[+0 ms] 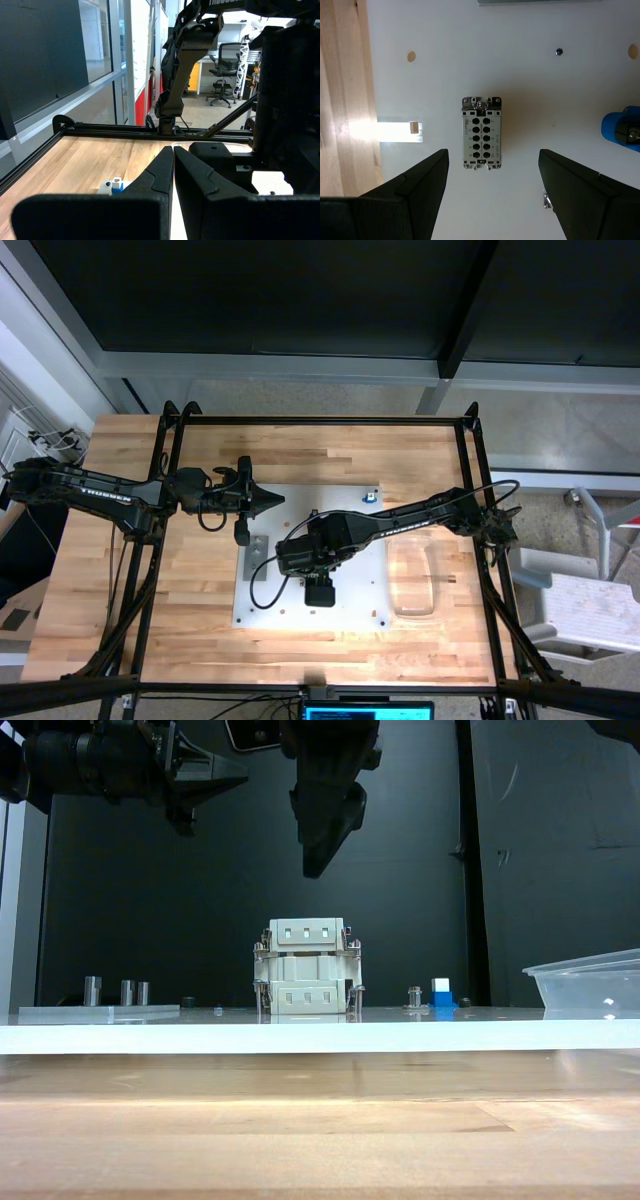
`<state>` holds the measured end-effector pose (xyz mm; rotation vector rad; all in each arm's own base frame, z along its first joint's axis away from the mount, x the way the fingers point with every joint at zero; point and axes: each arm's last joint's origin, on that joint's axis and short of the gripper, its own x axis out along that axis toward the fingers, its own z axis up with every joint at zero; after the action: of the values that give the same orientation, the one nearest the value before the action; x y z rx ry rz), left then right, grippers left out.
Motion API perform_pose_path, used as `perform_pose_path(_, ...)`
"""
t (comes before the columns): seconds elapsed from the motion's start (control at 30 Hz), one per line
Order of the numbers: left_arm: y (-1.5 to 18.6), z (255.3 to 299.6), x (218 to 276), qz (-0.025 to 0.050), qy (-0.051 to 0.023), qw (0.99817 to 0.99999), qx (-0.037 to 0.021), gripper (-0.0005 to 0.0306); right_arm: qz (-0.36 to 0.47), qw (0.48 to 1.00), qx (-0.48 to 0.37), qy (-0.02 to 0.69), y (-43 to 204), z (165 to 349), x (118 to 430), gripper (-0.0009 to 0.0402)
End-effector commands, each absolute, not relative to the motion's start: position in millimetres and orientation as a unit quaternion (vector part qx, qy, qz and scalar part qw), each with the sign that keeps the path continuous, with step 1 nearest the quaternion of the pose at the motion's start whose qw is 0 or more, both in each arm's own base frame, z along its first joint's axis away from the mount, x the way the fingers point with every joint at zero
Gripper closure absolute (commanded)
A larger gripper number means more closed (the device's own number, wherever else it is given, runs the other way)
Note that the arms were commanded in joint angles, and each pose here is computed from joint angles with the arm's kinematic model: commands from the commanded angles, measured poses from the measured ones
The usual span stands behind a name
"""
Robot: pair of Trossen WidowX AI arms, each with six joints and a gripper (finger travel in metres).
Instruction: Remove the HAN10-E connector and place it in the container
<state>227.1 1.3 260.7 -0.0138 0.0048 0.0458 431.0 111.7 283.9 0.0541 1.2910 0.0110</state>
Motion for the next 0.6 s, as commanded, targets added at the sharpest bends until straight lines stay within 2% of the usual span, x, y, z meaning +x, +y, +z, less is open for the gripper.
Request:
perform_pose_path(0.03,1.4,260.7,227.1,0.0229,0.0024,0.99971,-0.0069,0.03,0.007,0.798,0.024,0.602,112.8,278.4,434.2,0.0141)
perform_pose_path(0.6,1.4,260.8,227.1,0.0231,0.0022,0.99971,-0.0069,0.03,0.01,0.789,0.019,0.614,117.5,256.0,443.2,0.0141)
